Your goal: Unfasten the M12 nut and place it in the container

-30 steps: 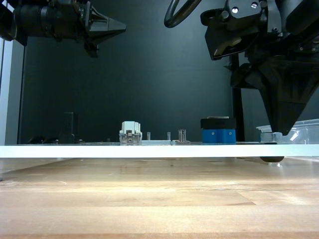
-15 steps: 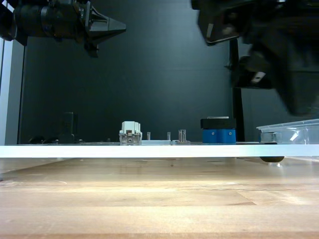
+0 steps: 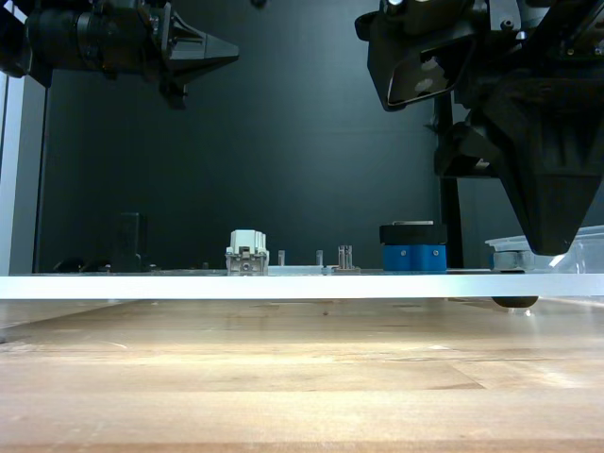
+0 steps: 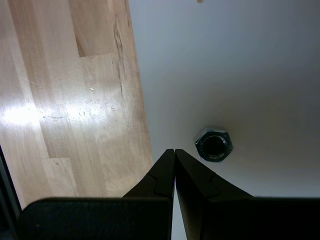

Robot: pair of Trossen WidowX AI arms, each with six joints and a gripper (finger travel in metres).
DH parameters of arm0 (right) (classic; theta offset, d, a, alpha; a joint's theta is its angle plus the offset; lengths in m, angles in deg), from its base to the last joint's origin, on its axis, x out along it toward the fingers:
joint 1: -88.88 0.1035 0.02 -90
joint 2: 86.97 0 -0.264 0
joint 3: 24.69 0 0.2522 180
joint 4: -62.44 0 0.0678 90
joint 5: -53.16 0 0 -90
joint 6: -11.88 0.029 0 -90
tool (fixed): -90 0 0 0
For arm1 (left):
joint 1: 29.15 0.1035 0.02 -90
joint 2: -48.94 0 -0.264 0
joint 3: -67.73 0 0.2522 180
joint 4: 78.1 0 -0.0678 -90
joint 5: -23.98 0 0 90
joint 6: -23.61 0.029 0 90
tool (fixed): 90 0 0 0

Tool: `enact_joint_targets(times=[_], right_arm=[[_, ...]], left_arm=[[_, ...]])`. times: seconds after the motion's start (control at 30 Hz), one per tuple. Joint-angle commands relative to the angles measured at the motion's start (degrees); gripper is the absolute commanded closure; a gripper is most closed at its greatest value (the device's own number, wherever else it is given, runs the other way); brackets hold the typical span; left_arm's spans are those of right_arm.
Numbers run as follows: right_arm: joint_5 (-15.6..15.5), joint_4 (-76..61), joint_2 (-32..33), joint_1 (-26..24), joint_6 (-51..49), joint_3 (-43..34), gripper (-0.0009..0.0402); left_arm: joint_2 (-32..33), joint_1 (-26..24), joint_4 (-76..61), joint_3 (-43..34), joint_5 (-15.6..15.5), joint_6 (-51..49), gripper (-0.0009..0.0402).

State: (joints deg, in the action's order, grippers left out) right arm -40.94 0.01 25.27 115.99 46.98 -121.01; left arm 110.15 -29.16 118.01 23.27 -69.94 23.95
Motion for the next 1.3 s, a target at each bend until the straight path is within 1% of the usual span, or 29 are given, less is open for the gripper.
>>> enact_joint_targets(times=[0.03, 0.1, 0.17, 0.53, 0.57, 0.63, 0.67, 0.7, 0.8, 0.9, 0.93, 1.0, 1.07, 1.13, 1.2, 1.3], right_arm=[[0.13, -0.20, 0.04, -0.11, -0.02, 0.13, 0.0394], [0.61, -0.37, 0.04, -0.13, 0.00, 0.28, 0.0394], [2.05, -0.42, 0.04, -0.13, 0.00, 0.52, 0.0394], [2.43, -1.51, -0.07, -0.13, -0.35, 0.59, 0.0393], [4.52, -2.60, -0.24, -0.13, -0.55, 0.57, 0.0394], [14.32, -6.78, -0.66, -0.11, 3.02, 0.20, 0.0393], [17.16, -8.74, -0.92, -0.09, 4.11, -0.20, 0.0393], [17.59, -9.70, -1.05, -0.09, 3.87, -0.52, 0.0393], [16.35, -10.51, -1.38, -0.11, 3.48, -1.31, 0.0393], [13.94, -10.40, -1.73, -0.11, 3.43, -1.38, 0.0393], [12.72, -10.40, -1.95, -0.11, 3.28, -1.36, 0.0393], [9.22, -10.10, -2.01, -0.09, 2.67, -1.36, 0.0393], [4.85, -8.90, -2.03, -0.11, 1.03, -1.36, 0.0393], [-0.42, -6.49, -2.01, -0.09, -1.25, -1.36, 0.0393], [-3.61, -3.91, -2.01, -0.11, -3.13, -1.27, 0.0393], [-3.13, -2.60, -2.01, -0.13, -3.98, -1.14, 0.0393]], left_arm=[[0.00, 0.02, 0.00, -0.02, 0.00, 0.02, 0.0393], [0.00, 0.00, 0.00, 0.00, 0.02, 0.02, 0.0393], [0.00, 0.02, 0.00, 0.00, 0.02, 0.02, 0.0393], [0.00, 0.02, 0.00, -0.02, 0.00, 0.02, 0.0393], [0.00, 0.00, 0.00, 0.00, 0.02, 0.02, 0.0393], [0.00, 0.00, 0.00, -0.02, 0.00, 0.02, 0.0393], [0.00, 0.02, 0.00, -0.02, 0.02, 0.02, 0.0393], [0.00, 0.00, 0.00, 0.00, 0.00, 0.02, 0.0393], [0.00, 0.02, -0.02, 0.00, 0.02, 0.02, 0.0393], [0.00, 0.00, 0.00, -0.02, 0.00, 0.02, 0.0393], [-0.02, 0.02, 0.02, -0.02, 0.00, 0.02, 0.0393], [0.00, 0.00, 0.00, 0.00, 0.02, 0.02, 0.0393], [0.02, 0.00, -0.02, -0.02, 0.02, 0.02, 0.0393], [0.02, 0.00, 0.00, 0.00, 0.02, 0.02, 0.0393], [-0.02, 0.00, 0.02, 0.00, 0.00, 0.02, 0.0393], [0.04, 0.00, 0.00, 0.00, 0.02, 0.02, 0.0393]])
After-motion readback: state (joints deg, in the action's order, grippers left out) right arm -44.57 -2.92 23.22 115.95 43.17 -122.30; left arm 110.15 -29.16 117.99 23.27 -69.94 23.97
